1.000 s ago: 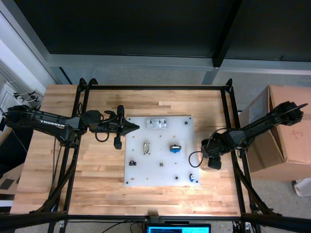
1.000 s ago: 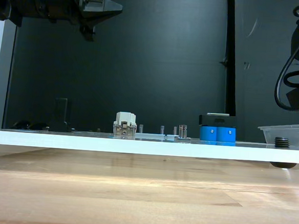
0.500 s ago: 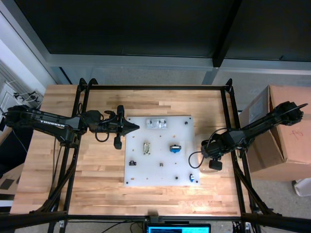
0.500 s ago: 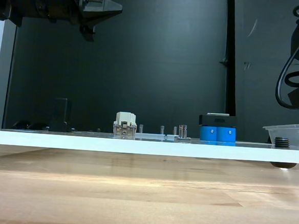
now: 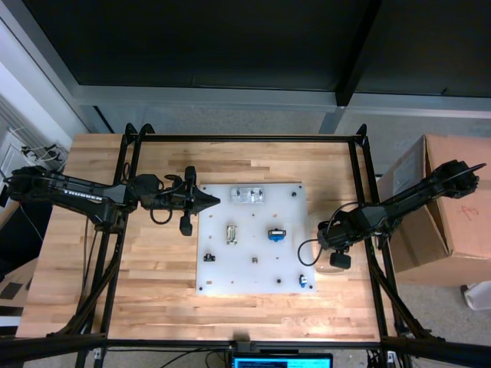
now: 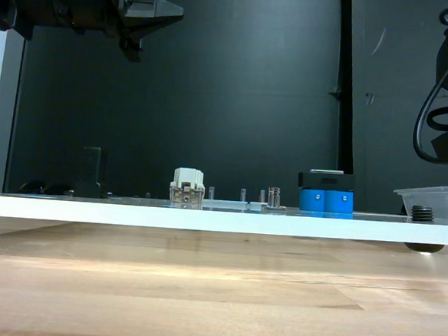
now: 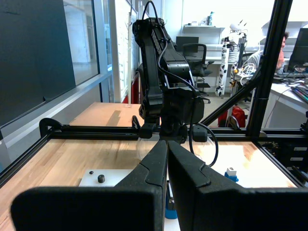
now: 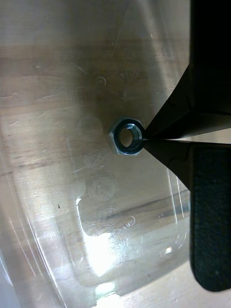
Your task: Pick the M12 nut and place it on its threads and fasten
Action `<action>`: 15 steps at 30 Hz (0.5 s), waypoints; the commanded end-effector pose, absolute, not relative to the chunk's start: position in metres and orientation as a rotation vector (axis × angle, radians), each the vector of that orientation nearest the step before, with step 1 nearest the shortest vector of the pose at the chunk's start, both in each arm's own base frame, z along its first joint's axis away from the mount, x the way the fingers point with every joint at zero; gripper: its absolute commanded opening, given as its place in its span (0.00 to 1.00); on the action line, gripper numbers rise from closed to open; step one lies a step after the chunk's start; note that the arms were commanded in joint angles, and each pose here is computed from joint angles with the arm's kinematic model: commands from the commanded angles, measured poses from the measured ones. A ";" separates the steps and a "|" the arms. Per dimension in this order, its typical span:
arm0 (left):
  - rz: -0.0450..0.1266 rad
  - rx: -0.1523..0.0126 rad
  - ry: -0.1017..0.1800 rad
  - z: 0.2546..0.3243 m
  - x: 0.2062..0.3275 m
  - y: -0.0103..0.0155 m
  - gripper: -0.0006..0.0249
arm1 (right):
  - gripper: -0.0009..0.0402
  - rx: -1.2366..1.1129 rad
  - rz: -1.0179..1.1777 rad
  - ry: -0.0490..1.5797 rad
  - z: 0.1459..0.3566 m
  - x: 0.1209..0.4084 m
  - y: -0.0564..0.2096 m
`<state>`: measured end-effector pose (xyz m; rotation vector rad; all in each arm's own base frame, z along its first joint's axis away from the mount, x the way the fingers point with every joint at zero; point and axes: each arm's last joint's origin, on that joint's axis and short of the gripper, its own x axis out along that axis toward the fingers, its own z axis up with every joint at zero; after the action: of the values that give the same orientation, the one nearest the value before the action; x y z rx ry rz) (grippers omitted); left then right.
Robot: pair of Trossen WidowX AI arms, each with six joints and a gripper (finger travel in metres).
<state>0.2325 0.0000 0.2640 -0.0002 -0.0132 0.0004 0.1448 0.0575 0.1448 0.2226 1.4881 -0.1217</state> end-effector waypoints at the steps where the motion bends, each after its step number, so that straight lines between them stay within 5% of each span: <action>1: 0.000 0.000 -0.013 0.2640 0.233 0.0000 0.02 | 0.02 0.224 -0.121 1.476 0.147 0.146 0.058; 15: 0.000 0.000 -0.013 0.2640 0.233 0.0000 0.03 | 0.02 0.202 -0.094 1.468 0.186 0.159 0.064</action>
<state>0.2325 0.0000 0.2640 -0.0002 -0.0132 0.0004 0.1582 0.0636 0.1810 0.2077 1.4652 -0.0957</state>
